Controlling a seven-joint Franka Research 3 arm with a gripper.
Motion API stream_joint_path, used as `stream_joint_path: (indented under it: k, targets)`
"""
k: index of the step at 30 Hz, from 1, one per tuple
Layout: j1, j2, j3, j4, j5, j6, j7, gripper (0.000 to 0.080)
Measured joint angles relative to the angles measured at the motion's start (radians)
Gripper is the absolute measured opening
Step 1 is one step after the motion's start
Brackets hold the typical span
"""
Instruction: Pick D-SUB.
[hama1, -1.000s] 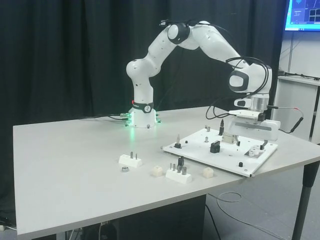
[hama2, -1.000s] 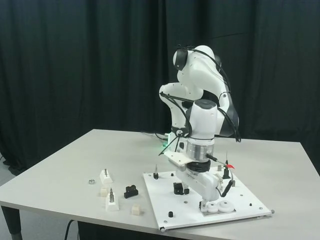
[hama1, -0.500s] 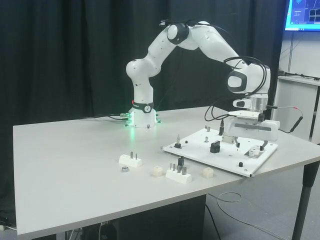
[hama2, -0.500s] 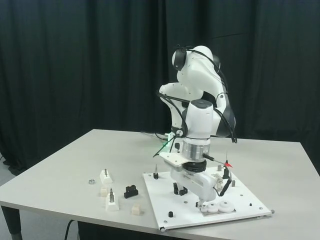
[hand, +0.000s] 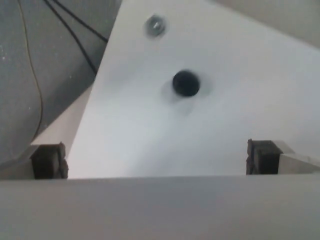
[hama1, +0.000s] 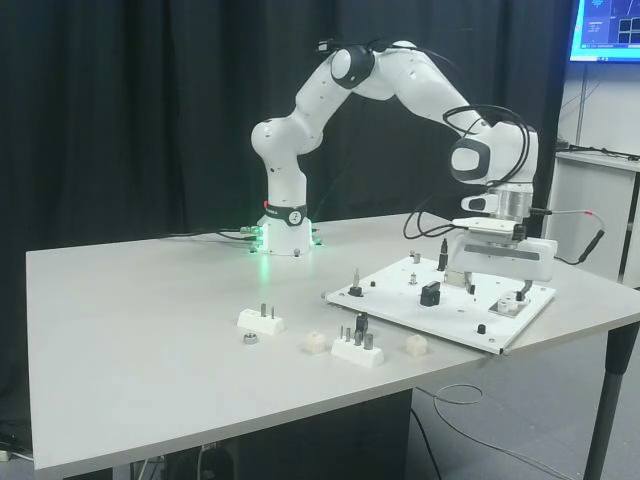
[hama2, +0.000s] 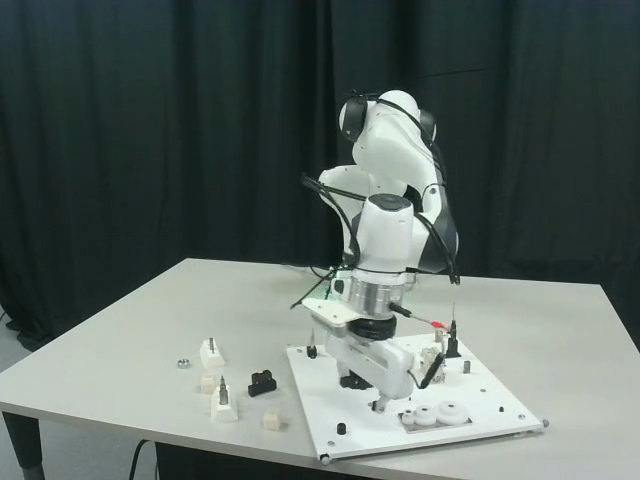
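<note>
In the wrist view, the gripper (hand: 155, 159) is hanging with its two fingers (hand: 48, 161) spread wide and pinching nothing; only the bare white board (hand: 150, 125) is lying between them, with a black knob (hand: 186, 83) and a small screw (hand: 155, 25) beyond. No D-SUB is showing there. In the first room view, the arm is reaching over the board (hama1: 400, 305) on the grey table (hama1: 130, 320), its hand hovering low above the small parts mounted there; the D-SUB is presumably one of these, but which one cannot be told. By judgement, such a connector is handling as a light, stiff part with a hard shell and delicate pins, so the fingers are best closing across its flat sides, away from the pin face. Off the board, a white holder (hama1: 260, 320) is carrying upright pins, a second holder (hama1: 357, 353) is carrying dark pegs, and a nut (hama1: 249, 338) is lying loose. In the second room view, a shallow recess (hama2: 408, 424) near the board's edge is holding two white round pieces (hama2: 436, 414).
</note>
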Motion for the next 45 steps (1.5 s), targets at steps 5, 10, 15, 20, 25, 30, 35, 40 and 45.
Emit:
stream_joint_path:
  k: [5, 10, 15, 20, 25, 30, 35, 40, 45]
  targets:
    - [-0.023, -0.005, 0.0, 0.002, -0.017, -0.017, -0.003, 0.08]
    - [-0.047, -0.014, 0.001, 0.002, -0.031, -0.046, -0.024, 0.08]
    - [-0.073, -0.031, 0.002, -0.002, -0.05, -0.087, -0.05, 0.08]
    - [-0.097, -0.053, 0.003, -0.012, -0.063, -0.13, -0.077, 0.08]
    - [-0.119, -0.079, 0.004, -0.038, -0.082, -0.155, -0.098, 0.08]
    - [-0.143, -0.112, 0.006, -0.089, -0.105, -0.155, -0.109, 0.08]
    - [-0.177, -0.145, 0.02, -0.144, -0.131, -0.146, -0.114, 0.08]
    - [-0.223, -0.18, 0.043, -0.202, -0.145, -0.115, -0.133, 0.08]
    - [-0.262, -0.215, 0.06, -0.264, -0.145, -0.056, -0.163, 0.08]
